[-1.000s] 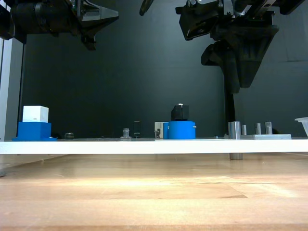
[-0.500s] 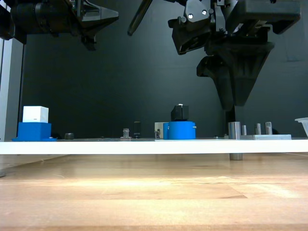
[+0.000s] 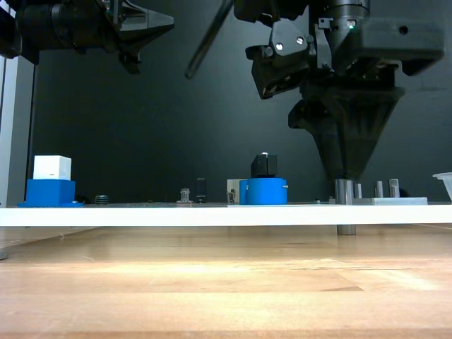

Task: Pick the 16mm cylinder and place it in the container

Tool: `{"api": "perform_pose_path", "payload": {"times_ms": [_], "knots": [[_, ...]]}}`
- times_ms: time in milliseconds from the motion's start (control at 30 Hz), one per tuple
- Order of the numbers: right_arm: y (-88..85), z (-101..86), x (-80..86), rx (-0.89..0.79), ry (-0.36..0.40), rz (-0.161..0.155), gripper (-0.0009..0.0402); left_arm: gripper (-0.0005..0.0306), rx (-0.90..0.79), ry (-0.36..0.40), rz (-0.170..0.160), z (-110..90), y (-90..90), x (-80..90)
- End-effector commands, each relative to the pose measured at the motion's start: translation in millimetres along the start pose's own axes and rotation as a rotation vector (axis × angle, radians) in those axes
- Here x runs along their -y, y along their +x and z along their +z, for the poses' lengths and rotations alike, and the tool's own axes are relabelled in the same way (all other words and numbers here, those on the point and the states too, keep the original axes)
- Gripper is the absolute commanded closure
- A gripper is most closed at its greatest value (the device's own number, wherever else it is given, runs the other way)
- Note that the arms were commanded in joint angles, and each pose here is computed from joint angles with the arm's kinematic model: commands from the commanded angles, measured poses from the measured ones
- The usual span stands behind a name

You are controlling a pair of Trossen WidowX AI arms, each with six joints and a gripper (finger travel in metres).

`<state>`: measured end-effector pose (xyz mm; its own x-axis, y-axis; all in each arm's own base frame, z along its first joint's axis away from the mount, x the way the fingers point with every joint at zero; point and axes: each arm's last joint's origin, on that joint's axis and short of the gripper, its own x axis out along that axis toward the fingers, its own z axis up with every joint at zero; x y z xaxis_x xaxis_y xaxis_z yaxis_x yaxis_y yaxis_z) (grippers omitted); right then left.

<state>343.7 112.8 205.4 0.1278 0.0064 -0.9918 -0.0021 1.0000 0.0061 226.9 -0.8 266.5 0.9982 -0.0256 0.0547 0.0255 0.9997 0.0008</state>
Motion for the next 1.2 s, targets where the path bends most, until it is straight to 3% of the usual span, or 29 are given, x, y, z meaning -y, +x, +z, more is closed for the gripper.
{"api": "perform_pose_path", "payload": {"times_ms": [33,500,1200], "knots": [[2.9,0.0,-0.1,0.012,0.002,0.003,0.0215,0.0300,0.000,0.000,0.000,0,0.0,0.0],[14.7,-4.1,1.1,0.015,0.002,0.004,0.0229,0.0300,-0.001,0.000,0.000,0,0.1,0.0],[13.5,-3.8,1.2,0.023,0.000,0.007,0.0349,0.0300,-0.001,0.000,0.000,0,0.1,0.0]]}}
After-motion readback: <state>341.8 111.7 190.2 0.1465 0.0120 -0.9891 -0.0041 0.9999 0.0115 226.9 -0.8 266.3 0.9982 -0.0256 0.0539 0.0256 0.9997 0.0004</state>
